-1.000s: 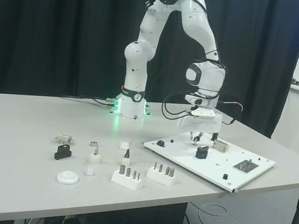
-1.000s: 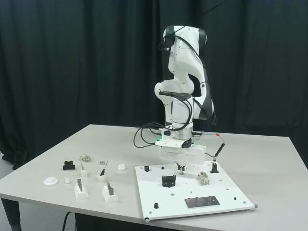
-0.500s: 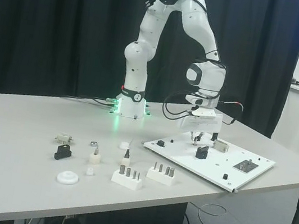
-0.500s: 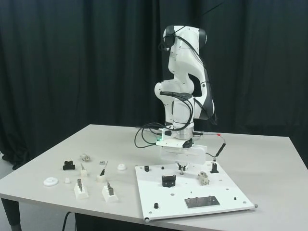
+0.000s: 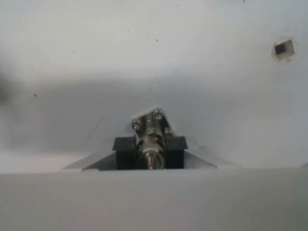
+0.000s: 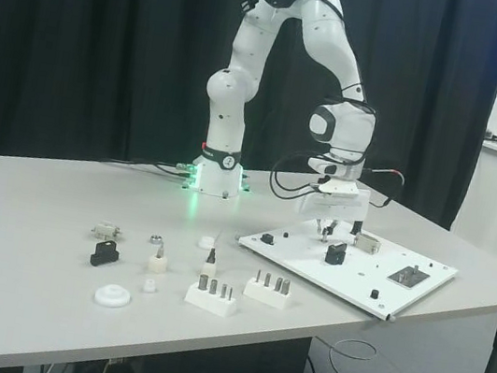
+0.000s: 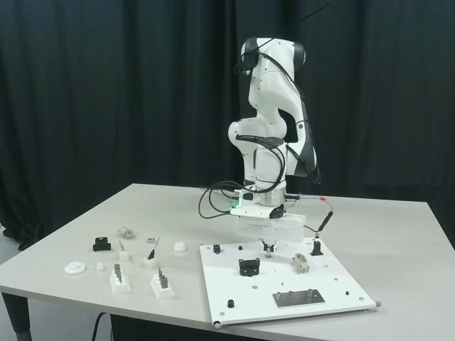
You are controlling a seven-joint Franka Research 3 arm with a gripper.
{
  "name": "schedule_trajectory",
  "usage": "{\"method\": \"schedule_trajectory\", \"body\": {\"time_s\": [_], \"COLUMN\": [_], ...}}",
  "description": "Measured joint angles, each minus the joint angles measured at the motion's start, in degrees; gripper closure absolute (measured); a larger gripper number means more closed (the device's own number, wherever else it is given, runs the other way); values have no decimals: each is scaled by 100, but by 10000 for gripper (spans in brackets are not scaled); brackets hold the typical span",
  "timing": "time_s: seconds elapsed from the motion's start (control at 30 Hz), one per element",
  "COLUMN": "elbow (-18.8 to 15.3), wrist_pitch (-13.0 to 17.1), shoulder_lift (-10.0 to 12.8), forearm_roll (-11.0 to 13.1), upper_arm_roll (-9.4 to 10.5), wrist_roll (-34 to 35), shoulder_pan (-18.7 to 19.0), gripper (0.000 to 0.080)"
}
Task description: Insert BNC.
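I had the gripper (image 5: 150, 156) low over the white board (image 7: 284, 280), its two black fingers (image 5: 123, 151) clenched on the BNC connector (image 5: 150, 144), which stood upright between them. From the wrist view the connector's lower end sat at a small square metal flange (image 5: 150, 118) with screw heads at its corners, so I judged the insertion itself to be in hand (whether the plug was seated or only touching the socket I could not tell). The next move, as I read it, called for a straight downward press with the axis kept true, probably with a locking twist. The connector was a ribbed, shiny metal cylinder; the board was flat, matt and smooth, lying on the grey table (image 6: 37, 210).
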Motion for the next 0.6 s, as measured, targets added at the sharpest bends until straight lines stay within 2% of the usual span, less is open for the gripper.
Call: {"method": "schedule_trajectory", "body": {"time_s": [0.23, 0.6], "elbow": [0, -3], "wrist_pitch": [0, -1], "shoulder_lift": [-2, -3], "forearm_roll": [-97, -99], "upper_arm_roll": [0, 2], "wrist_roll": [0, 40], "shoulder_pan": [-42, -71], "gripper": [681, 681]}}
